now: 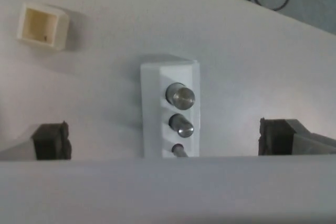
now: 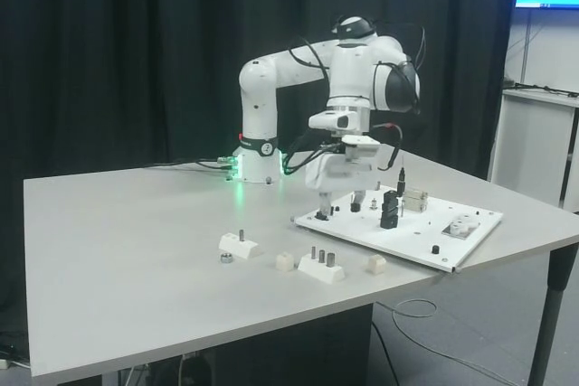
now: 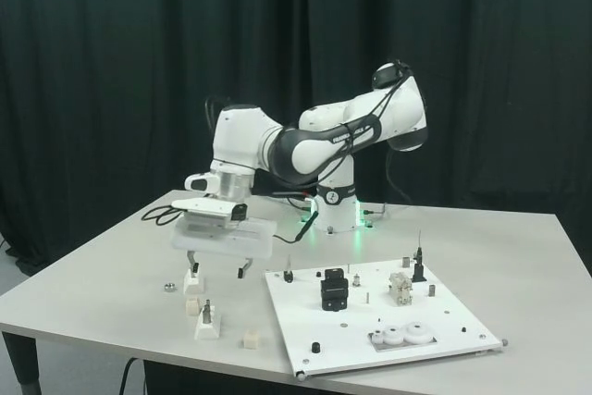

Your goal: Pick round peg 3.

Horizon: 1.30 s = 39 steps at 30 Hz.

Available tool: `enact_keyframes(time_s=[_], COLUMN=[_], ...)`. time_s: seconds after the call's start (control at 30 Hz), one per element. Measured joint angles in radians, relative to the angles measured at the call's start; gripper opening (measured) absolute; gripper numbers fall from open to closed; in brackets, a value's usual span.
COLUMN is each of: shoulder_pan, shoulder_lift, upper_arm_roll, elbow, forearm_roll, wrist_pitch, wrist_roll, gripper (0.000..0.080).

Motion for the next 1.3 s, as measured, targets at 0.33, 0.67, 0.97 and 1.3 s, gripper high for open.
enact_keyframes(time_s=[0.33, 0.67, 0.97, 1.3], shoulder_pan=[-0.071, -0.137, -0.198, -0.244], shoulder_lift=[0.020, 0.022, 0.033, 0.034], upper_arm_roll=[0.012, 0.046, 0.072, 0.102], elbow=[0.056, 0.113, 0.180, 0.231], forearm_roll=[-0.013, -0.022, -0.037, -0.064], wrist_pitch=[-0.057, -0.094, -0.131, -0.148], wrist_roll=[-0.068, -0.067, -0.067, -0.063], gripper=[0.0800, 0.0800, 0.0800, 0.0800])
